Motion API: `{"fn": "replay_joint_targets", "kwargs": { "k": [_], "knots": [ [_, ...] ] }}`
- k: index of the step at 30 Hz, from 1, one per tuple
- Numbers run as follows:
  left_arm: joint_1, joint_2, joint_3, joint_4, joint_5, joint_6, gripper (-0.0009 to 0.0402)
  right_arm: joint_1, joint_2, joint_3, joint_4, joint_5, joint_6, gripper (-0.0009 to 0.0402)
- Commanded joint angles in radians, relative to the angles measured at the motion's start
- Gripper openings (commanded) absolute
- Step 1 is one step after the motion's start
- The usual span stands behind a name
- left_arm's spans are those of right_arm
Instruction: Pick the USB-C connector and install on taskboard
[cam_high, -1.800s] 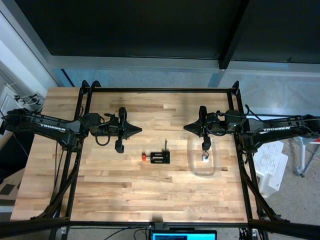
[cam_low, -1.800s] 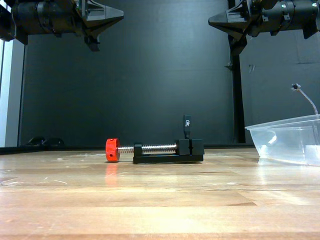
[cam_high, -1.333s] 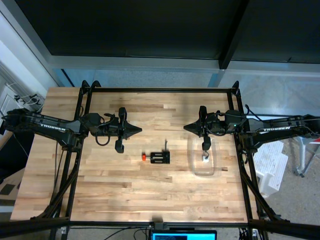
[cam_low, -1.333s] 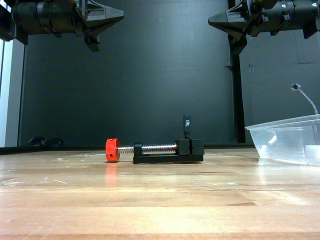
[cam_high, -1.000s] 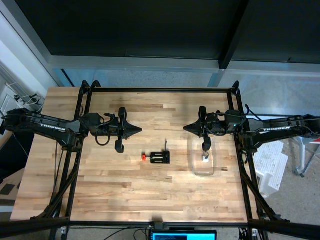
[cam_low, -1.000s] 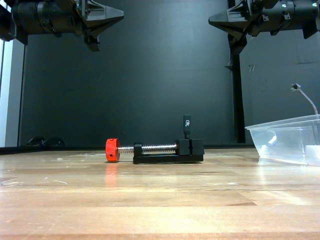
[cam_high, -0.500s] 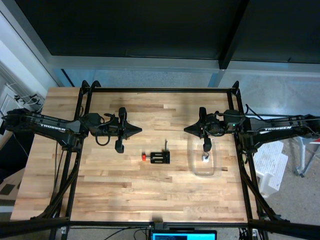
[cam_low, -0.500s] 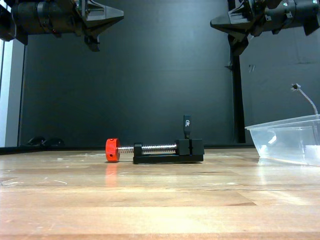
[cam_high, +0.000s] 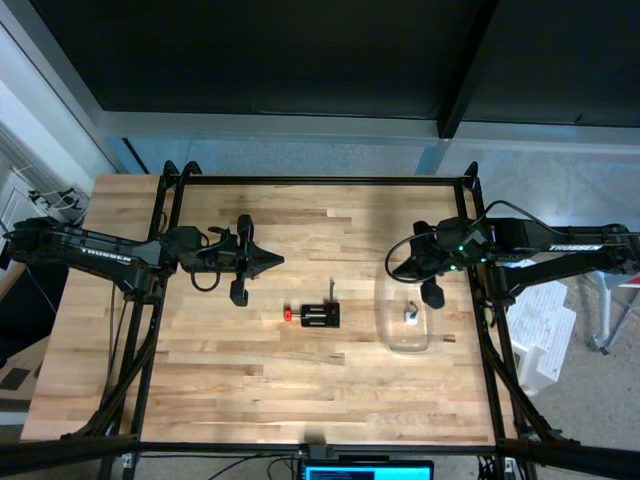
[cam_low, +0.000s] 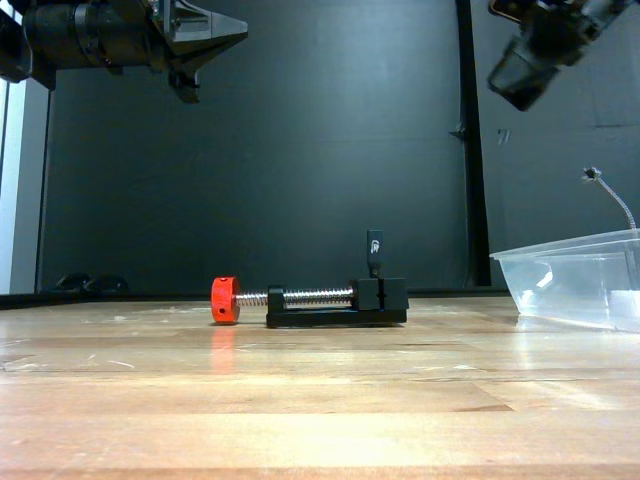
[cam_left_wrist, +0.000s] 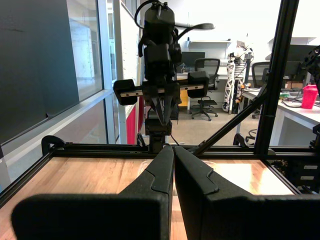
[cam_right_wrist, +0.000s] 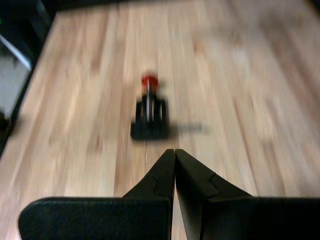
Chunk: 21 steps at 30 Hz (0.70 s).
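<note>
The taskboard (cam_high: 313, 316) is a small black block with an orange-red tab (cam_low: 224, 299) and a thin upright stem (cam_low: 373, 251), lying mid-table. The right wrist view looks down on the taskboard (cam_right_wrist: 149, 118), somewhat blurred. The USB-C connector (cam_high: 410, 317) is a tiny whitish piece lying inside the clear tray (cam_high: 392, 335). My right gripper (cam_high: 390, 272) is shut, tilted down toward the table, above the tray's far left corner and holding nothing; its tips (cam_right_wrist: 175, 151) touch. My left gripper (cam_high: 281, 260) hovers high, far-left of the taskboard, shut and empty (cam_left_wrist: 173, 148).
A black metal frame (cam_high: 320, 180) runs around the wooden table. The clear tray (cam_low: 575, 283) stands at the right in the low view, with a thin cable end (cam_low: 594, 174) above it. A sheet of paper (cam_high: 545, 340) lies off the table's right edge.
My right arm has swung back toward the right and pitched its gripper downward; the wrist now looks at the taskboard. The left arm, taskboard and connector have not moved.
</note>
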Motion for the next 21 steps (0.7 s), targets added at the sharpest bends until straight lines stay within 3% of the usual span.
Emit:
{"fn": "replay_joint_targets", "kwargs": {
  "k": [1, 4, 14, 18, 21],
  "knots": [
    [0.000, 0.000, 0.000, 0.000, 0.000, 0.000, 0.0000, 0.003, 0.001, 0.023, -0.127, 0.011, 0.013, 0.0000],
    [0.000, 0.000, 0.000, 0.000, 0.000, 0.000, 0.0000, 0.018, 0.001, 0.034, -0.214, 0.030, 0.028, 0.0000],
    [0.000, 0.000, 0.000, 0.000, 0.000, 0.000, 0.0000, 0.060, 0.001, 0.049, -0.448, 0.030, 0.083, 0.0000],
    [0.000, 0.000, 0.000, 0.000, 0.000, 0.000, 0.0000, 0.119, 0.005, 0.048, -0.513, 0.039, 0.118, 0.0000],
    [0.000, 0.000, 0.000, 0.000, 0.000, 0.000, 0.0000, 0.184, 0.029, 0.047, -0.550, 0.080, 0.153, 0.0000]
  ]
}}
